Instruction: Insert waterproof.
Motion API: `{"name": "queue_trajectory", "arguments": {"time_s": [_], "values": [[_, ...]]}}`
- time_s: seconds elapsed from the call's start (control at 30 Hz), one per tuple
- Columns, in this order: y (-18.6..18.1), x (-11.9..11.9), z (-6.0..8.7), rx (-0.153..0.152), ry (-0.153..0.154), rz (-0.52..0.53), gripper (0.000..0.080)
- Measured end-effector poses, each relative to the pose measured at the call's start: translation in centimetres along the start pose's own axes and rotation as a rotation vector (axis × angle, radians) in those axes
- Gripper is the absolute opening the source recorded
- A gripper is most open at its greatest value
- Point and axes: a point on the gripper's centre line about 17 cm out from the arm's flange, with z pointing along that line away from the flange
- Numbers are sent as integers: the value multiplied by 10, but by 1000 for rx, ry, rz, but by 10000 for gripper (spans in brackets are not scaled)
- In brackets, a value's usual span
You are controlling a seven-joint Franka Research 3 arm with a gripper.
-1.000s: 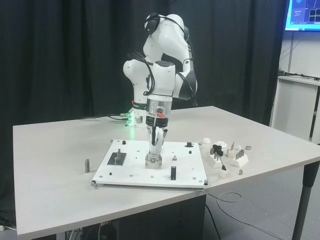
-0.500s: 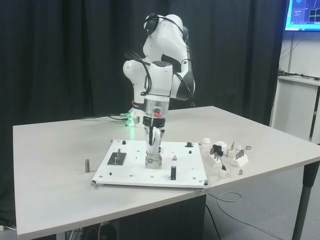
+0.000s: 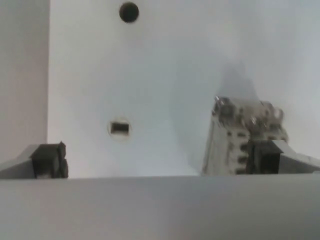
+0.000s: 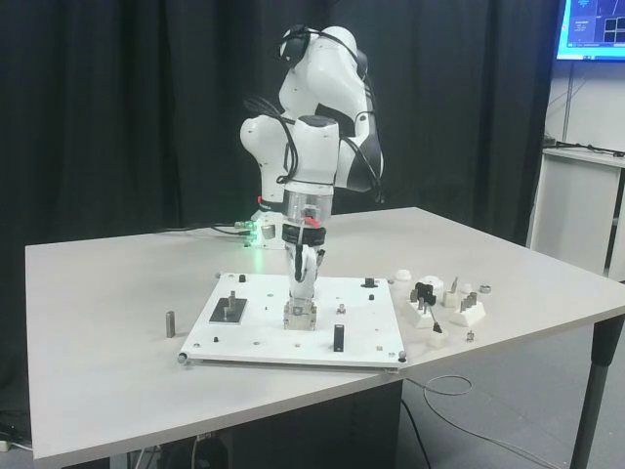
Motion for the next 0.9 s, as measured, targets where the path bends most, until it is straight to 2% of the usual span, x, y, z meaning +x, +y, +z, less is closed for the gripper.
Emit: {"name": "queue_trajectory", "arguments": {"time_s": [0.23, 0.4, 0.63, 0.9], "values": [[8, -14, -15, -40, -28, 14, 800], [12, -18, -26, -60, -35, 13, 800], [14, -15, -35, -71, -28, 6, 800], [14, -10, -36, -72, -19, 7, 800]]}}
